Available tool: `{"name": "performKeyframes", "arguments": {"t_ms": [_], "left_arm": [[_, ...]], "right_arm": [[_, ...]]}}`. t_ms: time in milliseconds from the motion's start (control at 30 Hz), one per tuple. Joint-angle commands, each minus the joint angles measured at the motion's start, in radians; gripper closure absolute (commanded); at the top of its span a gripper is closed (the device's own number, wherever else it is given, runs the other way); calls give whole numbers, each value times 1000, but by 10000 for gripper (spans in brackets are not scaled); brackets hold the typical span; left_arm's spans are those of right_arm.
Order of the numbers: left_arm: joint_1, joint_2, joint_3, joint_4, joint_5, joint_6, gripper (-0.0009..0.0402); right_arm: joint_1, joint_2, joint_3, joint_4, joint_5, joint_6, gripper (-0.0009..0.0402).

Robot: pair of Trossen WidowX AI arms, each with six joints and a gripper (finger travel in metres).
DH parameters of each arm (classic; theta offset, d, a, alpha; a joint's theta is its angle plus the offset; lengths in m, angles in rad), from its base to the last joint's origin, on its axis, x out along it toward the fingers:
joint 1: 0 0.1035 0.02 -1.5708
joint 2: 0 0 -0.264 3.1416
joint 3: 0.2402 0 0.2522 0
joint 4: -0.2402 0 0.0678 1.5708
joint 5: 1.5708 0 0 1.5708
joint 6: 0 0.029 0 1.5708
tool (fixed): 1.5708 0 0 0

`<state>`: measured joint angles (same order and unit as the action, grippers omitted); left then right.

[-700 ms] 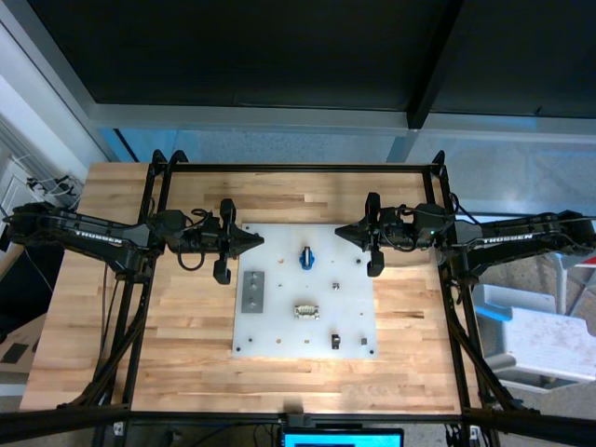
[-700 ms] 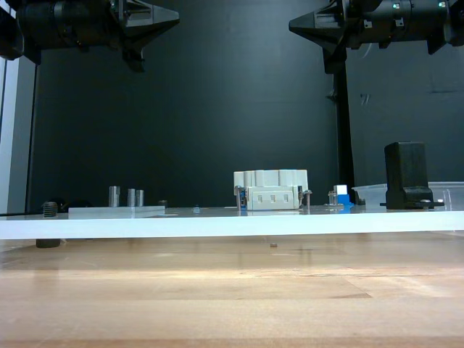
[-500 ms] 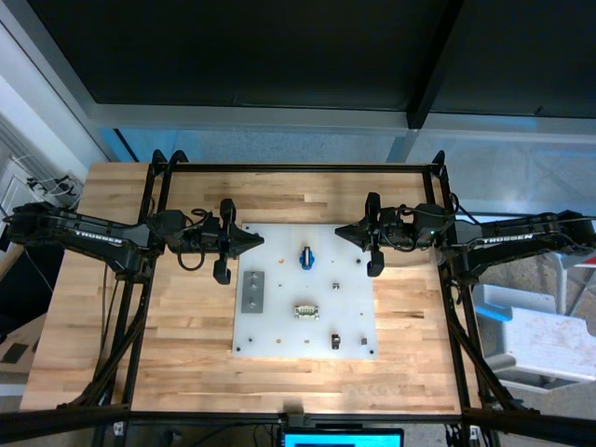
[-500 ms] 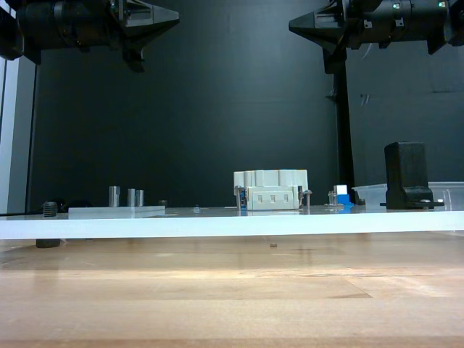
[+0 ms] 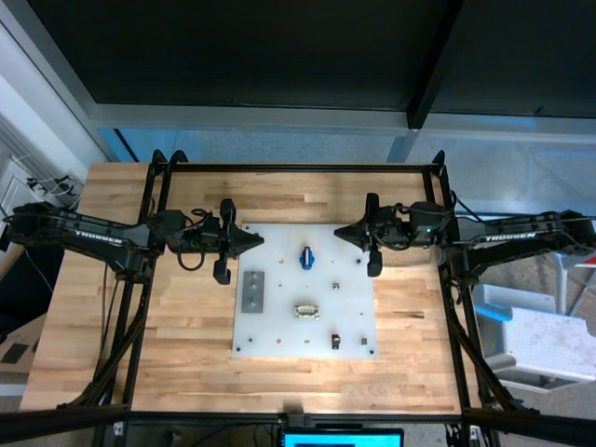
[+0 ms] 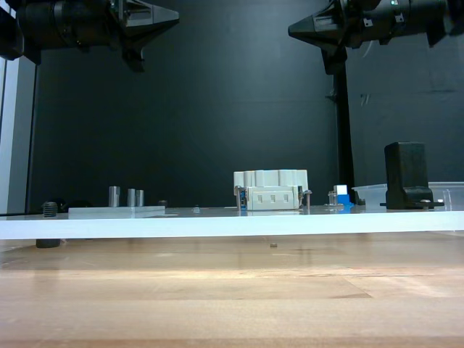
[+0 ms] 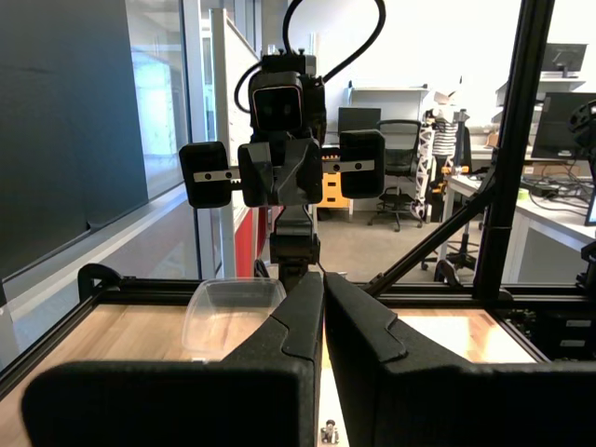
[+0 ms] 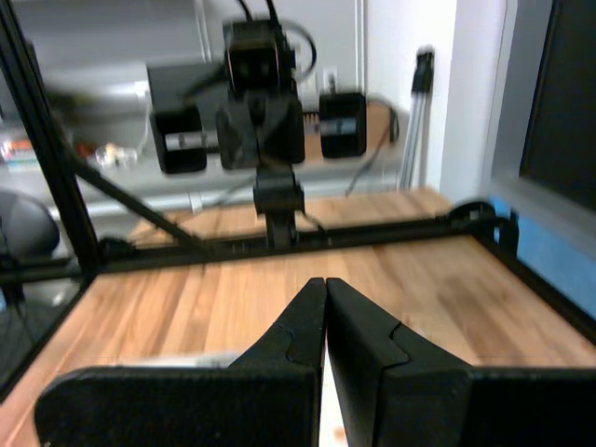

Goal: Pick the 16mm bar from the taskboard and place it in the container

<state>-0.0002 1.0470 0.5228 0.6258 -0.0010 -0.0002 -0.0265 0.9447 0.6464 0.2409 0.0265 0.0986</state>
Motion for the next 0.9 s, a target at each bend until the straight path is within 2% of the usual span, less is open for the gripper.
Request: {"name": "performKeyframes", "arguments": {"t_ms": [33, 500, 700, 900], "left_arm": [[0, 0, 0, 0, 0, 0, 393], [0, 0, 0, 0, 0, 0, 393], [0, 0, 0, 0, 0, 0, 393], [0, 0, 0, 0, 0, 0, 393]], "right_arm": [[1, 0, 58, -134, 2, 1, 393], [12, 16, 258, -593, 3, 25, 393], [25, 97, 383, -806, 4, 24, 393], [67, 219, 504, -1003, 3, 24, 393]]}}
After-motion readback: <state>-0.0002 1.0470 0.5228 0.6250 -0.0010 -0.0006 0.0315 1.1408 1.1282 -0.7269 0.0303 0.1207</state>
